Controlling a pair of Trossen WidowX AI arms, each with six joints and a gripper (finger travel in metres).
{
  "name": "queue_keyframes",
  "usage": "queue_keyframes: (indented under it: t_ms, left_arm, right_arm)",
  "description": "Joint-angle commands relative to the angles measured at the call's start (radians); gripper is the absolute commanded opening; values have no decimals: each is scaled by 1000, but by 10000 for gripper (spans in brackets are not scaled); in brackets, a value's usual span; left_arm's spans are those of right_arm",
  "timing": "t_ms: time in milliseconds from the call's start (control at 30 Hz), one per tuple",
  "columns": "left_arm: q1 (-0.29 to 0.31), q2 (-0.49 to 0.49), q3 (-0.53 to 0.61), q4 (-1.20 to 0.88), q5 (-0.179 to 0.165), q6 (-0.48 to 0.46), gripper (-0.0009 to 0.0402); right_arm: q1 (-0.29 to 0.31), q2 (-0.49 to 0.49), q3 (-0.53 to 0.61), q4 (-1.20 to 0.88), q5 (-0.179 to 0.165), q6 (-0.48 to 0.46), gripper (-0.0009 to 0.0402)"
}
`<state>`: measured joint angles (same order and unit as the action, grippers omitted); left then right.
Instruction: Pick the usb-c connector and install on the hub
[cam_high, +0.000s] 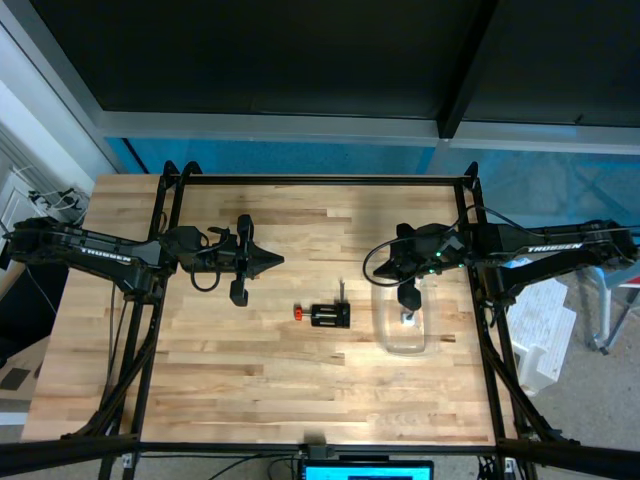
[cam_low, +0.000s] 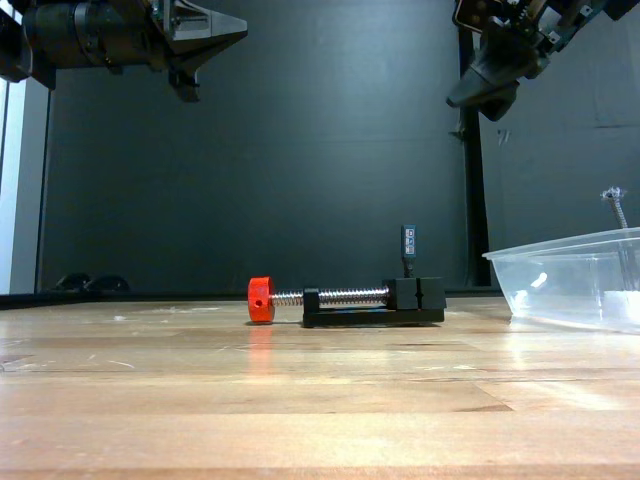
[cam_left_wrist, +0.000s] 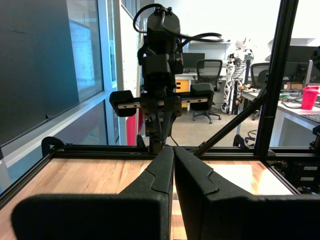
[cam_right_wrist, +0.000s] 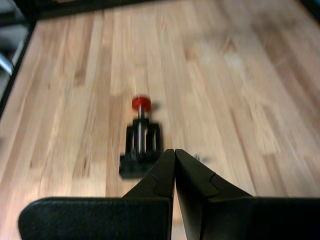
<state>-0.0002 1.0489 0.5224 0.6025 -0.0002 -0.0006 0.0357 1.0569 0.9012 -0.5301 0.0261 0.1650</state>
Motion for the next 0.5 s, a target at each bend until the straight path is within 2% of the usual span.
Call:
queue_keyframes:
  t_ms: [33,500]
  left_arm:
    - [0,0,0,0,0,0,0]
    - [0,0,0,0,0,0,0]
  right_arm:
    - [4,33,35,-78,-1,4,0]
    - [14,92,113,-283,0,11,0]
